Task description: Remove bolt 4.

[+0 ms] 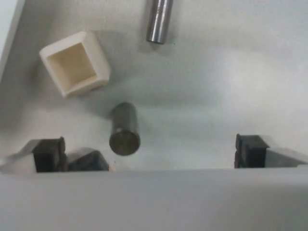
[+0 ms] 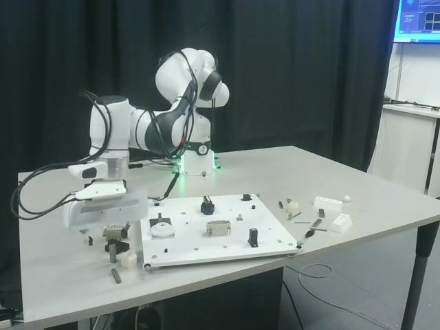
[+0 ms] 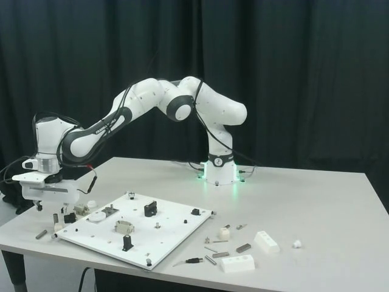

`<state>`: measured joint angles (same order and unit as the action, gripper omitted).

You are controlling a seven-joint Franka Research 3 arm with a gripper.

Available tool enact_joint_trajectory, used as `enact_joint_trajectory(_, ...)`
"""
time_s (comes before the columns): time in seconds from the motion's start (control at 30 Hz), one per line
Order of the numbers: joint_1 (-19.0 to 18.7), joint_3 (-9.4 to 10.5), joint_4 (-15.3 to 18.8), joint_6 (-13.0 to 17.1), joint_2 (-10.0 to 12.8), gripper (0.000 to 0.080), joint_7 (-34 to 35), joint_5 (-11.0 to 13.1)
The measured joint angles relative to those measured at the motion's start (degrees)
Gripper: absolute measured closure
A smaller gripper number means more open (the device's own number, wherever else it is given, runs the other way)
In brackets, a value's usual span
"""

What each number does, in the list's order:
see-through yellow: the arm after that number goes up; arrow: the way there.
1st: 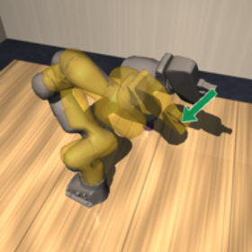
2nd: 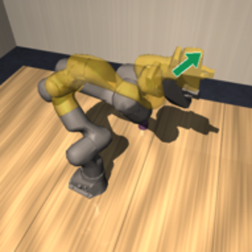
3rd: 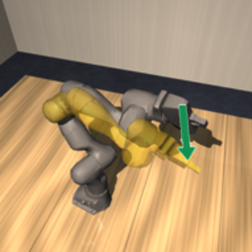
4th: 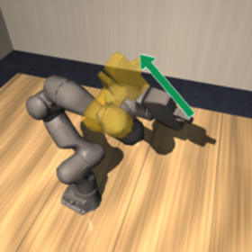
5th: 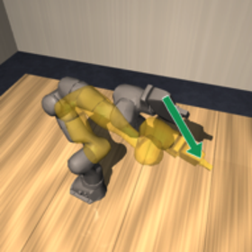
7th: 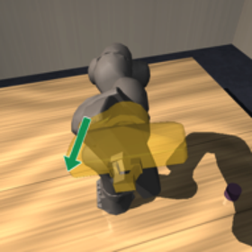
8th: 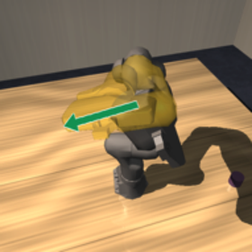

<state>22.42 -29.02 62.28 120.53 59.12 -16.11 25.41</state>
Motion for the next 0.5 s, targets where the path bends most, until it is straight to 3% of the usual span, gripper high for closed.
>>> enact_joint_trajectory(0.07,0.0,-0.42,-0.85,-1.17,0.0,0.0079,0.0,0.0)
enact_joint_trajectory(0.1,0.0,-0.63,-1.24,-1.76,0.0,0.0018,0.0,0.0)
enact_joint_trajectory(0.5,0.0,-2.55,-4.68,-6.21,-0.01,0.0003,0.01,0.0)
